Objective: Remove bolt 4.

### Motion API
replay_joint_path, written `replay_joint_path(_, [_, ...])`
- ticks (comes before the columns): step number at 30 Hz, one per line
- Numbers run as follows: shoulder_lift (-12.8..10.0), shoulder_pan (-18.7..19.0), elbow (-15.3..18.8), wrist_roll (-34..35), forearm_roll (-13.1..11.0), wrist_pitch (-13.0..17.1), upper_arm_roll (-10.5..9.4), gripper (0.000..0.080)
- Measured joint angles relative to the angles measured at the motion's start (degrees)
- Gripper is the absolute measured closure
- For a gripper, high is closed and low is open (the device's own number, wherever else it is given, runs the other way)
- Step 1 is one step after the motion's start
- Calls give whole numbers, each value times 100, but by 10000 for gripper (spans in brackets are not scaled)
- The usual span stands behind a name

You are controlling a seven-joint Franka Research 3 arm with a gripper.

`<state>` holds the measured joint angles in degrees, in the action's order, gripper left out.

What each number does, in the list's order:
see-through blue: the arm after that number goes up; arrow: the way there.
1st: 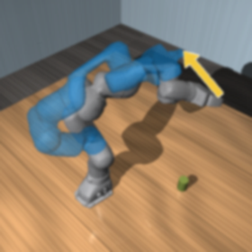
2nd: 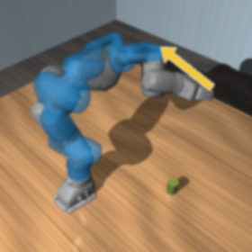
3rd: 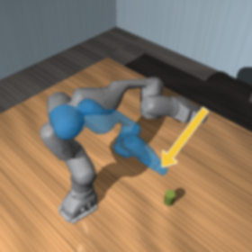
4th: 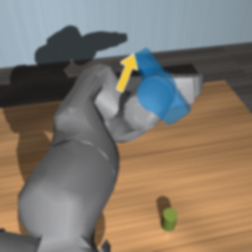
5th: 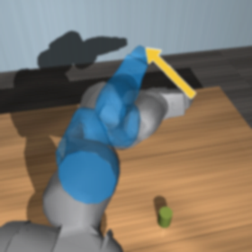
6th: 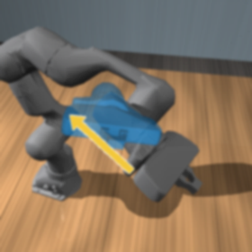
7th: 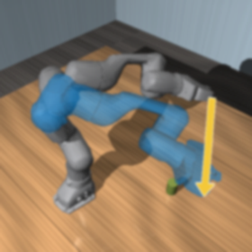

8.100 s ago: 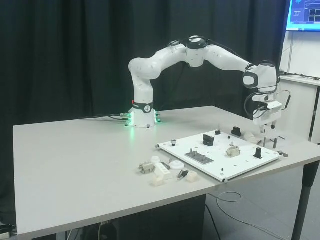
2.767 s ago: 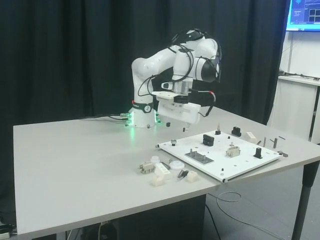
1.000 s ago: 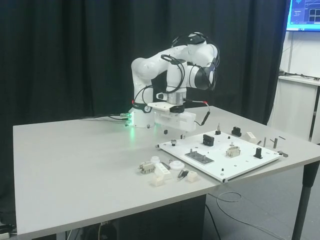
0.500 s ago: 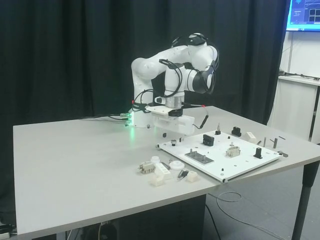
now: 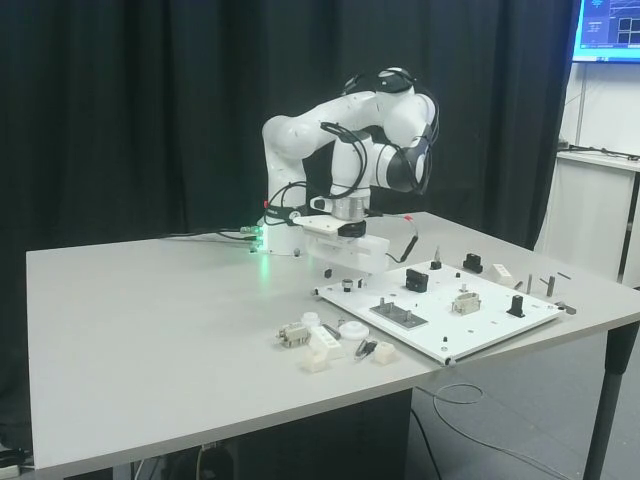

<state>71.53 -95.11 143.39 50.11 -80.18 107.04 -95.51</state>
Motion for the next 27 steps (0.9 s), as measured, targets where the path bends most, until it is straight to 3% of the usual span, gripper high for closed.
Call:
replay_joint_path(26, [15, 34, 0, -6, -95, 299, -193, 3])
replay_joint_path(27, [15, 34, 0, -6, -99, 304, -196, 124])
